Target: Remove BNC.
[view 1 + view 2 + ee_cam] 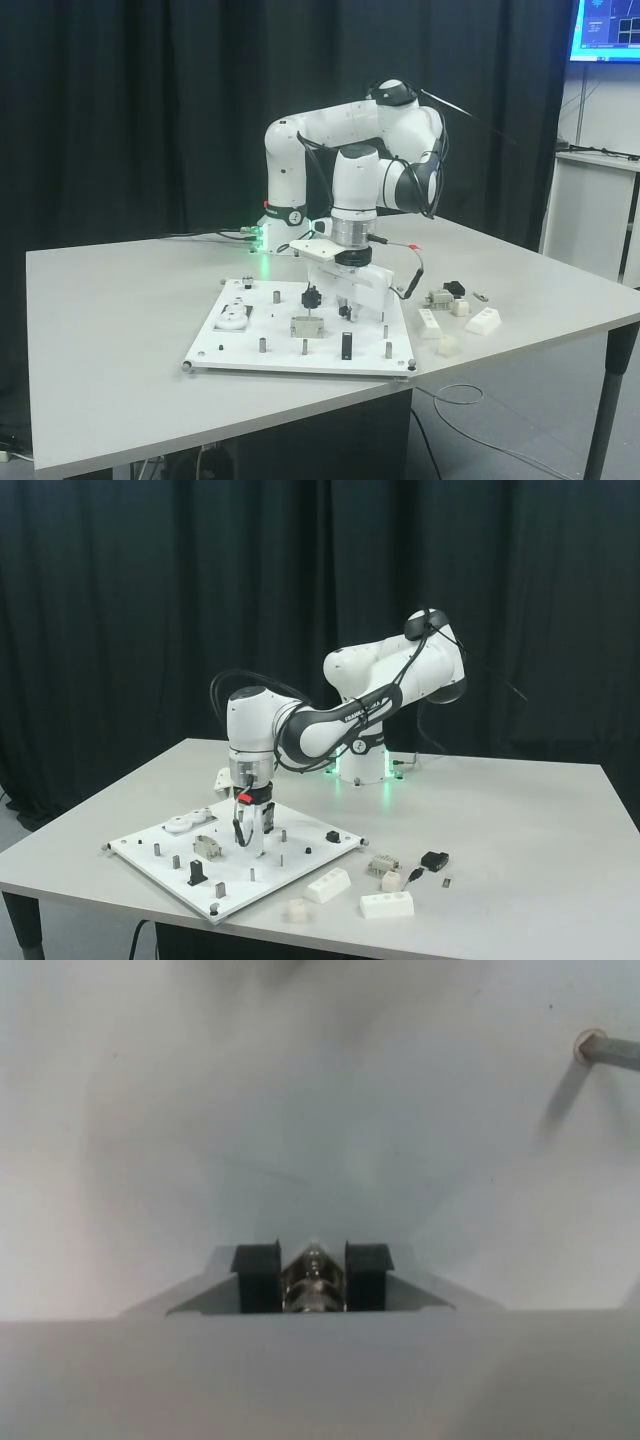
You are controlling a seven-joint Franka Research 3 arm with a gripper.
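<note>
BNC connector point(313, 1278) is pinched right between my two black fingers point(257, 1276), a little metal barrel poking out past the tips, so my jaws are closed on it and it's up off the white board point(250, 345). In the wrist view there's just plain board surface under me, with one grey peg point(608, 1052) sticking up off to the side. From the first room view my gripper point(350, 306) hangs over the board's middle, with a small metal block point(306, 326) at about 8 o'clock from me and a black upright piece point(346, 345) at about 6. Loose white blocks point(483, 321) sit on the grey table point(110, 310) at 3 o'clock, well apart from the board.
</note>
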